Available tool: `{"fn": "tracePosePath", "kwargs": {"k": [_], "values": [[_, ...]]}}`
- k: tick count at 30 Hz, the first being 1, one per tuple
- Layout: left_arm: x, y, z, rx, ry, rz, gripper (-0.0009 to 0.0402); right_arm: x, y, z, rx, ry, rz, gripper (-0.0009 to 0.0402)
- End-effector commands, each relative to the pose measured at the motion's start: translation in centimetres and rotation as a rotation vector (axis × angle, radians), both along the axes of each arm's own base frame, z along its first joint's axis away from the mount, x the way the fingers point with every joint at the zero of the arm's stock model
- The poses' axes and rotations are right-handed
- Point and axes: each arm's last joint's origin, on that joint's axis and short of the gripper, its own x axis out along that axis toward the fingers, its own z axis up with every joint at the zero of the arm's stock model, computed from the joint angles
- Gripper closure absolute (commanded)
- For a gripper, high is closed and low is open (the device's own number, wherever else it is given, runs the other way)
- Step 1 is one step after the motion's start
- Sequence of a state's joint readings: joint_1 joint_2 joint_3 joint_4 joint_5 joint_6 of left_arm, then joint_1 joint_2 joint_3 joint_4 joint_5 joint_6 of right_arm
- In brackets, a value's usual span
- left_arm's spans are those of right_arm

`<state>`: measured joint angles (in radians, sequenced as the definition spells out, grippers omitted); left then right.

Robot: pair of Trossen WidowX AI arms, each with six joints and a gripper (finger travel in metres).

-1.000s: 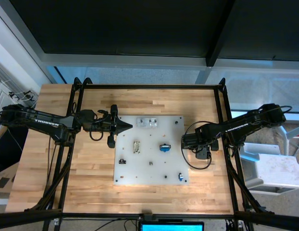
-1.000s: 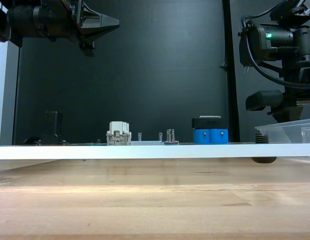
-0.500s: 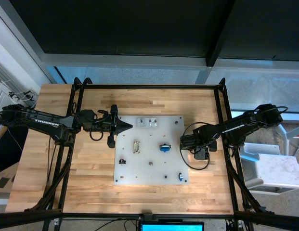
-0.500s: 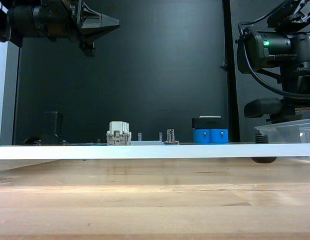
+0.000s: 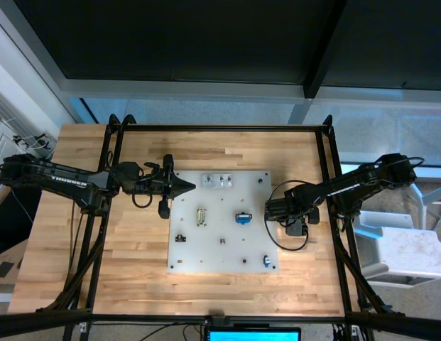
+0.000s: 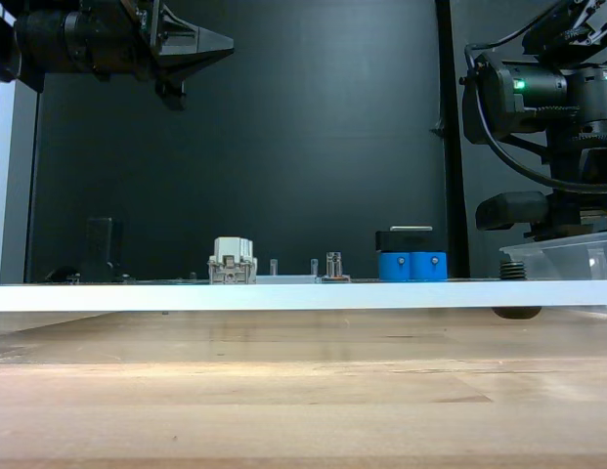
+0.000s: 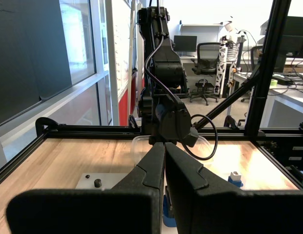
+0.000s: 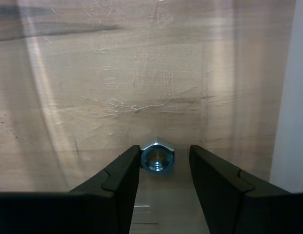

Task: Pick the M12 fastener and fasten on the M12 threads

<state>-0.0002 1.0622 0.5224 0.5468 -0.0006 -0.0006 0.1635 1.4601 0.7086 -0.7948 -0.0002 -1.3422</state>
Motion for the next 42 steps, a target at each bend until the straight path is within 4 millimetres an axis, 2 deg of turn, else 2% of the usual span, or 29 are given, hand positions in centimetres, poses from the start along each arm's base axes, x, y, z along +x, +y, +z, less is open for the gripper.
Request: {"fn": "tracePosePath", "kwargs": {"k": [1,16,20,26,32,37,42], "values": [[0.0,0.0,0.0,0.000,-0.001,0.000,0.0393,0.0,0.0,0.0,-0.001,0.003,0.000,0.0274],[0.0,0.0,0.0,0.000,-0.001,0.000,0.0393,0.0,0.0,0.0,-0.001,0.001,-0.005,0.0332],[0.0,0.0,0.0,0.000,-0.001,0.000,0.0393,0.3,0.0,0.5,0.002,-0.009,-0.054,0.0343],[0.0,0.0,0.0,0.000,-0.001,0.000,0.0393,0.7,0.1,2.6,-0.004,-0.028,-0.081,0.0359],[0.0,0.0,0.0,0.000,-0.001,0.000,0.0393,1.4,0.8,5.9,-0.005,-0.019,-0.080,0.0367],[0.0,0.0,0.0,0.000,-0.001,0.000,0.0393,2.4,2.1,8.1,0.007,-0.048,-0.075,0.0366],[0.0,0.0,0.0,0.000,-0.001,0.000,0.0393,4.2,4.1,9.2,0.012,-0.053,-0.069,0.0366]]}}
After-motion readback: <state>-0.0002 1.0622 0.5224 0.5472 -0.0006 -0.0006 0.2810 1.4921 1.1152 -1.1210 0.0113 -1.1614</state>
